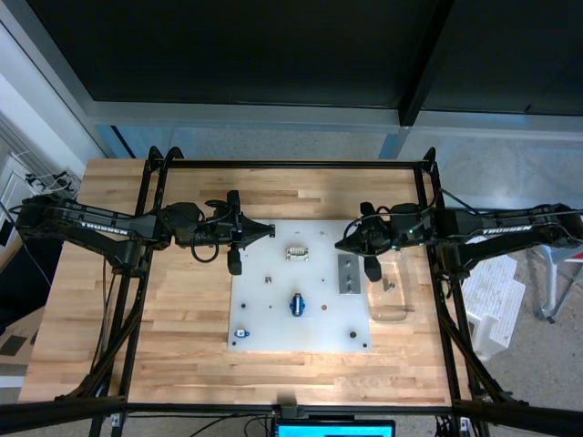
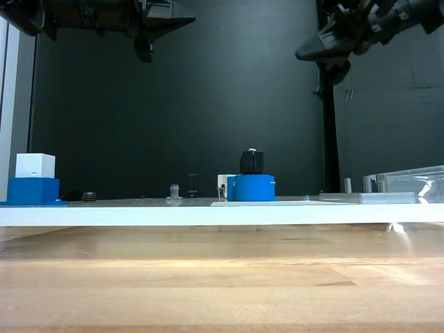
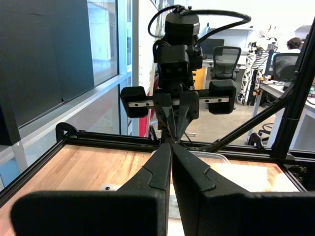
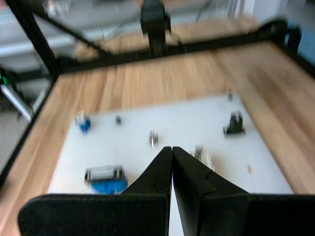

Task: Pick the 16mm cylinder and install on the taskboard

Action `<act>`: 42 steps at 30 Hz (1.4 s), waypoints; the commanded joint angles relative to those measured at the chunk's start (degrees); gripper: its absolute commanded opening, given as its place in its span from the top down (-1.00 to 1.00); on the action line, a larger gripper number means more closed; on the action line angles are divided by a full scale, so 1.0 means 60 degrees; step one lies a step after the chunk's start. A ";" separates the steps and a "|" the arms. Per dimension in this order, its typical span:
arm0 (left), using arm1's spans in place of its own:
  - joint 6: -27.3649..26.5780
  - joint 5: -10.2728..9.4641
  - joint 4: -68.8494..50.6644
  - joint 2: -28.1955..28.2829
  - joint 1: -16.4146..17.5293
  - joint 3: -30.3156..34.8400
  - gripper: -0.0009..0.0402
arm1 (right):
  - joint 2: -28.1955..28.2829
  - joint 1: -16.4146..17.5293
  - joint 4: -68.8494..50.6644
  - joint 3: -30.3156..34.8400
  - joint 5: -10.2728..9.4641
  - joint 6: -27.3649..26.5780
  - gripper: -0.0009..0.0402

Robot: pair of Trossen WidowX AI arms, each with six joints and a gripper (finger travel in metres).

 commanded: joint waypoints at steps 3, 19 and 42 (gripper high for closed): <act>0.0004 0.0000 0.0000 0.0004 0.0004 0.0004 0.95 | 0.0000 0.0197 -0.2375 0.0878 0.0011 0.0040 0.96; 0.0004 0.0000 0.0000 0.0004 0.0000 0.0004 0.95 | 0.0018 0.0517 -0.7366 0.2200 0.0262 0.0175 0.96; 0.0000 0.0000 0.0000 0.0004 0.0004 0.0004 0.95 | 0.0284 0.1555 -1.0222 0.2200 0.0514 0.0798 0.59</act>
